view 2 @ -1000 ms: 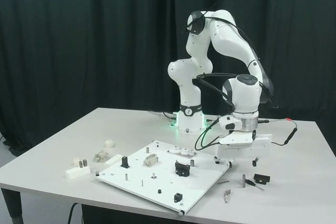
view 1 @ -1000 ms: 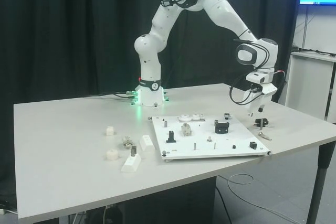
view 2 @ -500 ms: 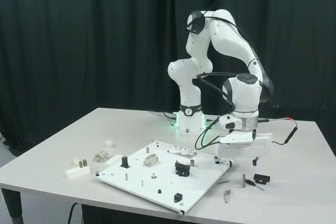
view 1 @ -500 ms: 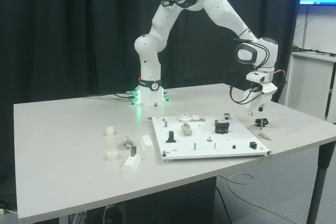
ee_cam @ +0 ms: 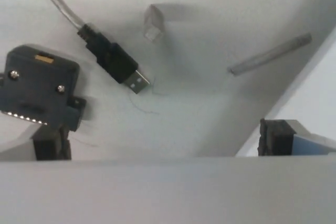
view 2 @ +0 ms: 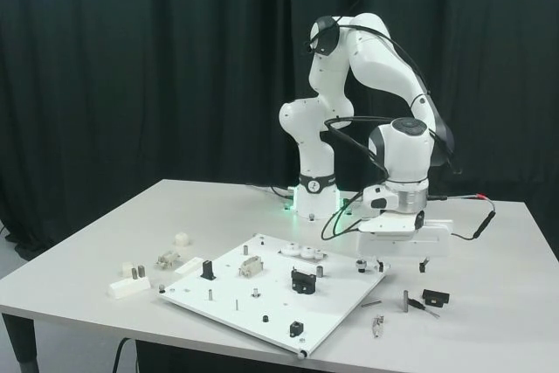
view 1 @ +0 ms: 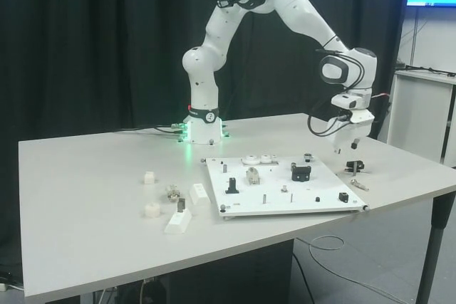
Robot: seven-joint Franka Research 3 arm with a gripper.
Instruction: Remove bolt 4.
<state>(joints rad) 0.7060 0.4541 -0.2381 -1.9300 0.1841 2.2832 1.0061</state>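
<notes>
Claw (view 2: pixel 402 264) has come up a bit vs. 1 s ago and swung slightly; it now hangs over the surface (view 1: pixel 92 169) just off the far corner of the white board (view 1: pixel 285 201), touching nothing. Fingers (ee_cam: pixel 50 148) stand wide apart w/ nothing between them.

Wrist view looks down on loose bits on the surface: a black USB plug (ee_cam: pixel 118 64), a black multi-pin connector (ee_cam: pixel 39 90) and a loose grey pin (ee_cam: pixel 270 55), w/ the board edge just beside.

Bolt 4: no numbers readable, so can't say for sure which it is. Several short pegs and bolts stand upright on the board. Nearest candidate is the dark-headed bolt (view 2: pixel 361 264) at the board corner next to the claw, also seen in the first room view (view 1: pixel 308 155).

Handling, as a guess: small, stiff, light metal, smooth and apt to slip. It prob. sits snug or threaded in its hole. Best hold is on the head or just under it, fingers square on either side, axis vertical. Pull straight up, or twist if threaded; a tilted pull could jam it or lift the board.
</notes>
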